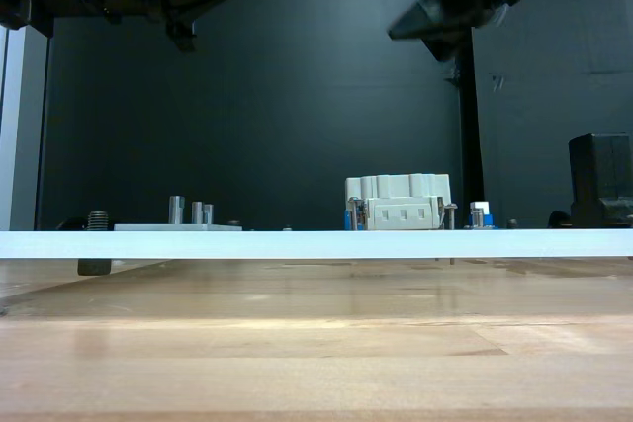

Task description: Remove the HAN10E connector from the taskboard and place in the container

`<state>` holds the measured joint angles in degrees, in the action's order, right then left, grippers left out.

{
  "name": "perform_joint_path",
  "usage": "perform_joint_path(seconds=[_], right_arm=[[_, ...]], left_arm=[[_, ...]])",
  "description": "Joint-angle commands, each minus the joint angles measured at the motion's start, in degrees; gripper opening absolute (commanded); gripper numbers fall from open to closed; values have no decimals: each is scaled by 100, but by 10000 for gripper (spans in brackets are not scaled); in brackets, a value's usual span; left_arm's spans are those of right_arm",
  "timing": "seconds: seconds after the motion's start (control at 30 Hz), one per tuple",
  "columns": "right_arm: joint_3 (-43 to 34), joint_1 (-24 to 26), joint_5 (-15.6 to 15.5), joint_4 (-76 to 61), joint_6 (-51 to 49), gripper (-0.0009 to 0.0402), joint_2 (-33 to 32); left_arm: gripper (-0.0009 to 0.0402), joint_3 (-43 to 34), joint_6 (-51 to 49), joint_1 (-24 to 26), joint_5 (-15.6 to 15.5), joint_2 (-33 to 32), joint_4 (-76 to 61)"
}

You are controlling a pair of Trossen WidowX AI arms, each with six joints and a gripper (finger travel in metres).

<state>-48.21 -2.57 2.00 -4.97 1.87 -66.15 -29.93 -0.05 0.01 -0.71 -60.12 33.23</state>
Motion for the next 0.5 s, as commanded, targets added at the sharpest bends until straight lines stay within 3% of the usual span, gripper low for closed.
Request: perform_joint_path(seconds=[0.03, 0.2, 0.5], right_arm=[[251, 214, -61, 699, -26, 0, 160], [636, 627, -494, 1700, 24, 0, 317], [1143, 643, -557, 3058, 114, 0, 348]], left_arm=[[0, -2, 2, -2, 2, 0, 2], [0, -2, 2, 0, 2, 0, 2], [0, -2, 2, -2, 2, 0, 2]])
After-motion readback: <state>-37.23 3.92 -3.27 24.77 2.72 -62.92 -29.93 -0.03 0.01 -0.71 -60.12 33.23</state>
